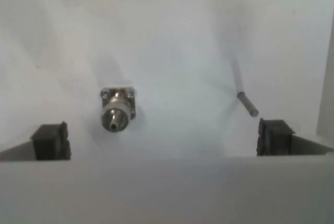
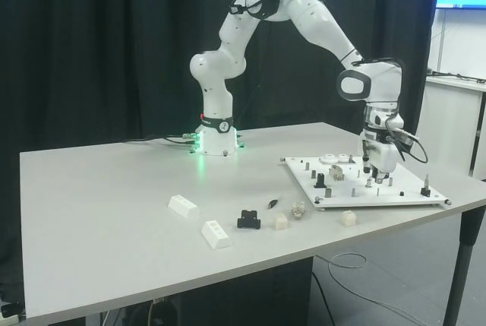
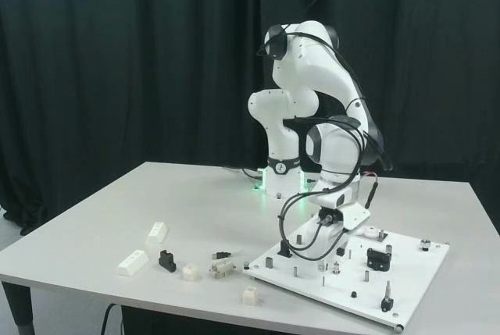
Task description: Remove BNC.
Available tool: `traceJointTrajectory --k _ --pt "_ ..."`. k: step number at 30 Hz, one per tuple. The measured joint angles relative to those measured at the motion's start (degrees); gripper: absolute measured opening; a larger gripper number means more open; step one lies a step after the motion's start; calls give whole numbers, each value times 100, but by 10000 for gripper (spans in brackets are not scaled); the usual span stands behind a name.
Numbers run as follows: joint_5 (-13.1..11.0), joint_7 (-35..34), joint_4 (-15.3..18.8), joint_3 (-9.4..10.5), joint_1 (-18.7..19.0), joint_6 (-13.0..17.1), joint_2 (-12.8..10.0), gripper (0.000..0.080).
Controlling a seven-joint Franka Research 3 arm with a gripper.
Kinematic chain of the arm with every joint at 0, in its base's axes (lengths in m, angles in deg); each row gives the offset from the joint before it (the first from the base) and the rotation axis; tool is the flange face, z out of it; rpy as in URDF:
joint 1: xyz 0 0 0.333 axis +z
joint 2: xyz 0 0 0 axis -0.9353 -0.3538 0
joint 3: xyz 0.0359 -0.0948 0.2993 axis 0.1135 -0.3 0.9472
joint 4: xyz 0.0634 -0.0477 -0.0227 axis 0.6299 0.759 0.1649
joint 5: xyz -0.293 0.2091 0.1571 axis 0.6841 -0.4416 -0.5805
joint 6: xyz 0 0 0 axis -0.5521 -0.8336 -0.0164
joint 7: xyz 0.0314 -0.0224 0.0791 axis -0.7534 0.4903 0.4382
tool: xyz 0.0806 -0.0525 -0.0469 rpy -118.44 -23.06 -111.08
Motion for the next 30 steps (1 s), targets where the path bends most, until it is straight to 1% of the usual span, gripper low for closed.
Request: traceJointTrajectory --k 17,30 --pt "-2 -28 57 0 82 8 -105 800" --pt "-2 -81 171 0 113 197 -110 800"
